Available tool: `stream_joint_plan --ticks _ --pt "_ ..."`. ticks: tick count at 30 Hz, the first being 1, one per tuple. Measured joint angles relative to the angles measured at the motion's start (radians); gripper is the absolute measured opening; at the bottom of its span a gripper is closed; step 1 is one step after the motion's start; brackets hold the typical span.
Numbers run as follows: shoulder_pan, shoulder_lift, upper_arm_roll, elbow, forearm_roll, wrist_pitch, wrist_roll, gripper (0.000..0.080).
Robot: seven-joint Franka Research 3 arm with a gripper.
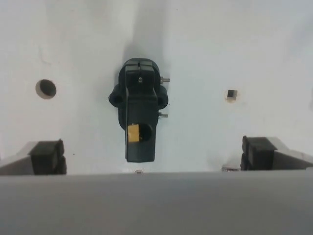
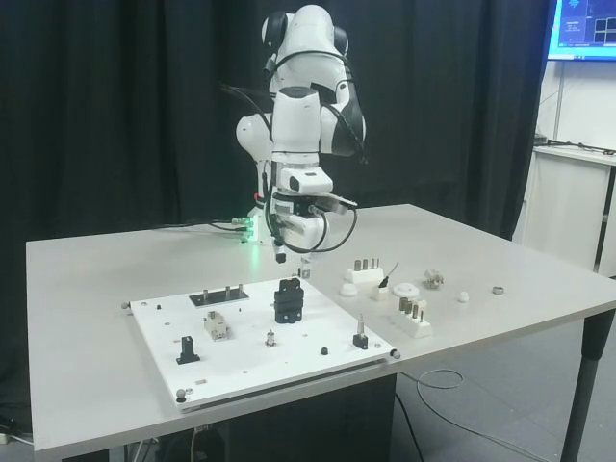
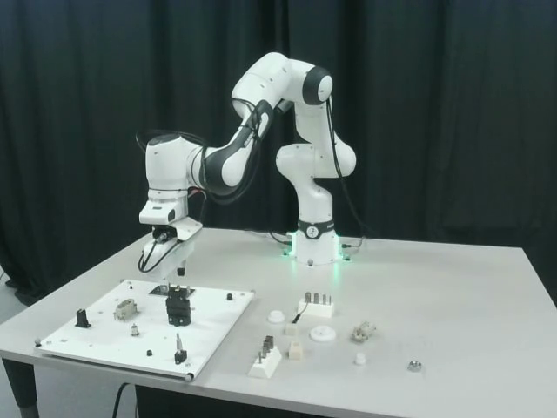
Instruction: Pick USB.
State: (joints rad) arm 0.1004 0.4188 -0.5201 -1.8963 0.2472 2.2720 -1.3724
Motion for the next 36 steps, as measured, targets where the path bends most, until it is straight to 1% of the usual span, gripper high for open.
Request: stream_joint_plan --ticks 18,30,36 --pt "0.004 -0.009 0.0 0.003 -0.019 -0.006 0.026 0.08" --pt "0.005 -0.009 0.0 0.004 -0.02 -0.007 0.038 0.08" --pt "0.012 -0.009 0.0 0.013 -0.02 -0.03 0.049 0.08"
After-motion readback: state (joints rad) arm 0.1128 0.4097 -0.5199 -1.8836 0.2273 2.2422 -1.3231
